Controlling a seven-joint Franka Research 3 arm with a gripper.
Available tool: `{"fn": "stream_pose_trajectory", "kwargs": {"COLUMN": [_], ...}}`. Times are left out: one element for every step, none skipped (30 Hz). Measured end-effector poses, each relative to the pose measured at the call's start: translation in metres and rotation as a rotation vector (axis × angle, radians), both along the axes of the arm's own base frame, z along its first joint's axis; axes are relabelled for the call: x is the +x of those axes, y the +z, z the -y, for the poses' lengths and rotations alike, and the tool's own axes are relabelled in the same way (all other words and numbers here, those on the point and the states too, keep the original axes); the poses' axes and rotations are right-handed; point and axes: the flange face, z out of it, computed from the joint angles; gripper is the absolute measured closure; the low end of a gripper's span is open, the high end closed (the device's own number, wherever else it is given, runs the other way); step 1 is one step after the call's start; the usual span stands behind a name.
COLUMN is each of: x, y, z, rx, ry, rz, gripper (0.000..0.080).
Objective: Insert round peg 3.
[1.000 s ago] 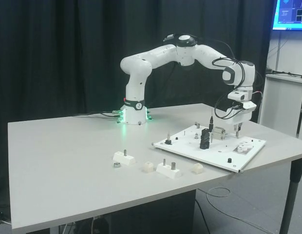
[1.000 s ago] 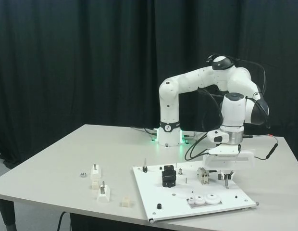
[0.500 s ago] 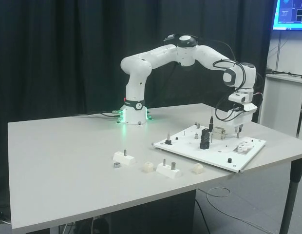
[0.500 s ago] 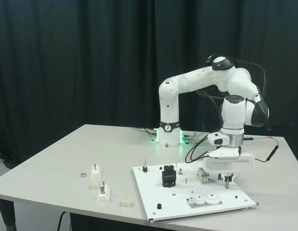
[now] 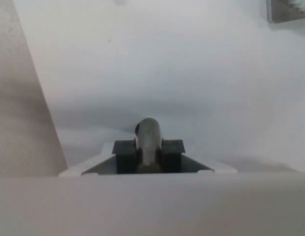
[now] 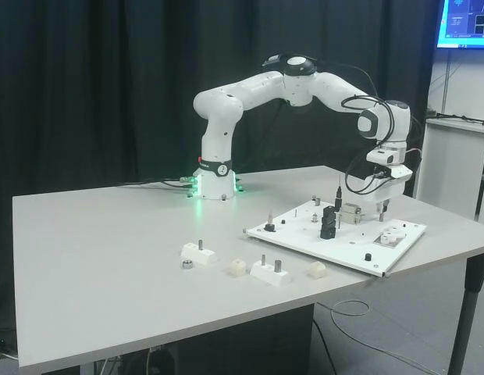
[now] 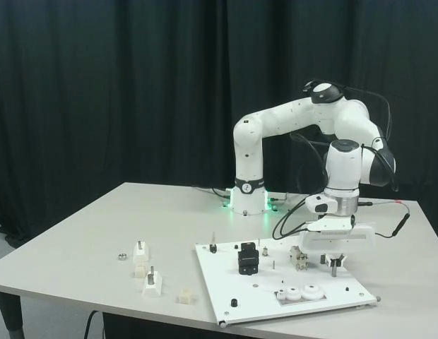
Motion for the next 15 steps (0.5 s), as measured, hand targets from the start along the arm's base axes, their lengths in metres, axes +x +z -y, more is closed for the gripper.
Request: {"fn": "stream_pose_trajectory", "kwargs": {"x": [0.0000,-0.0001,-0.0001,-0.0002,-0.0002,-0.0003,-0.0004,-0.0005,-0.0006,-0.0006,-0.0007,-0.0008,-0.0008,-0.0009,-0.0010], "y": [0.0000,0.0000,0.0000,0.0000,0.0000,0.0000,0.0000,0.0000,0.0000,0.0000,0.0000,0.0000,0.0000,0.0000,0.0000], "z": [0.0000,-0.0001,-0.0002,-0.0003,-0.0004,-0.0006,-0.0008,-0.0009,-0.0010,-0.0012,-0.0013,-0.0014,-0.0016,-0.0017,-0.0019], "rx": [0.000,0.000,0.000,0.000,0.000,-0.001,-0.001,-0.001,-0.002,-0.003,-0.004,-0.005,-0.006,-0.008,-0.009], "ry": [0.000,0.000,0.000,0.001,0.001,0.003,0.006,0.009,0.012,0.016,0.021,0.027,0.033,0.040,0.046], "rz": [0.000,0.000,0.000,0.000,0.000,0.000,0.001,0.001,0.002,0.002,0.003,0.003,0.004,0.004,0.005], "gripper": [0.0698,0.0698,0.0698,0.0698,0.0698,0.0698,0.0698,0.0698,0.0698,0.0698,0.0698,0.0698,0.0698,0.0698,0.0698]}}
